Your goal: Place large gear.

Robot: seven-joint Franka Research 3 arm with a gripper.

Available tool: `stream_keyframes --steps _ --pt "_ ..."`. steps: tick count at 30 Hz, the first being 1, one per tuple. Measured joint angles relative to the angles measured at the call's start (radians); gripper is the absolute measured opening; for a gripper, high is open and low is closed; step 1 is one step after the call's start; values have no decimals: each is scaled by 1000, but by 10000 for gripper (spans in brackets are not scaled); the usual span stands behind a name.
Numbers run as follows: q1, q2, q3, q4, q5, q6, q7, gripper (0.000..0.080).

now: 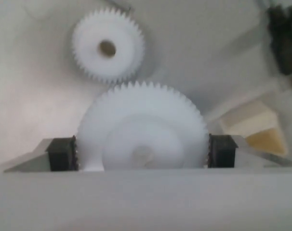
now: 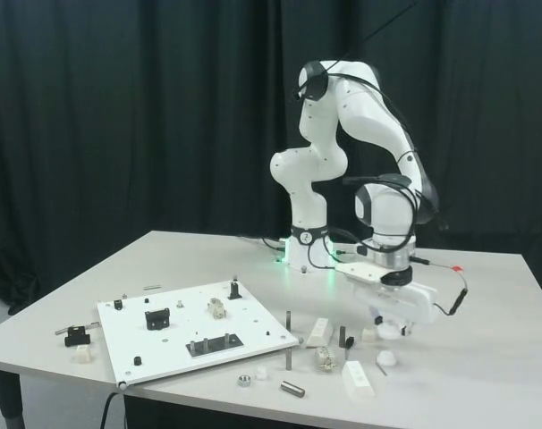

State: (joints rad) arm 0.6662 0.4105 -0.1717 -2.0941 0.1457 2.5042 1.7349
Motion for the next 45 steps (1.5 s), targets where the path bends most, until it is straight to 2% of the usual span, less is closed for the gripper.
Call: stream_keyframes --steps 15,27,35,36,40,41,45 --pt "62 52 0 5 -4 30 41 593" --pt "76 75 0 8 -49 44 105 593" --pt "75 79 -4 14 -64 44 159 593" --pt "75 79 -5 15 -65 44 159 739" --pt "74 79 -11 22 -79 44 159 739" --pt "73 79 -13 24 -81 43 159 787" --pt "70 77 -21 36 -93 37 159 787"
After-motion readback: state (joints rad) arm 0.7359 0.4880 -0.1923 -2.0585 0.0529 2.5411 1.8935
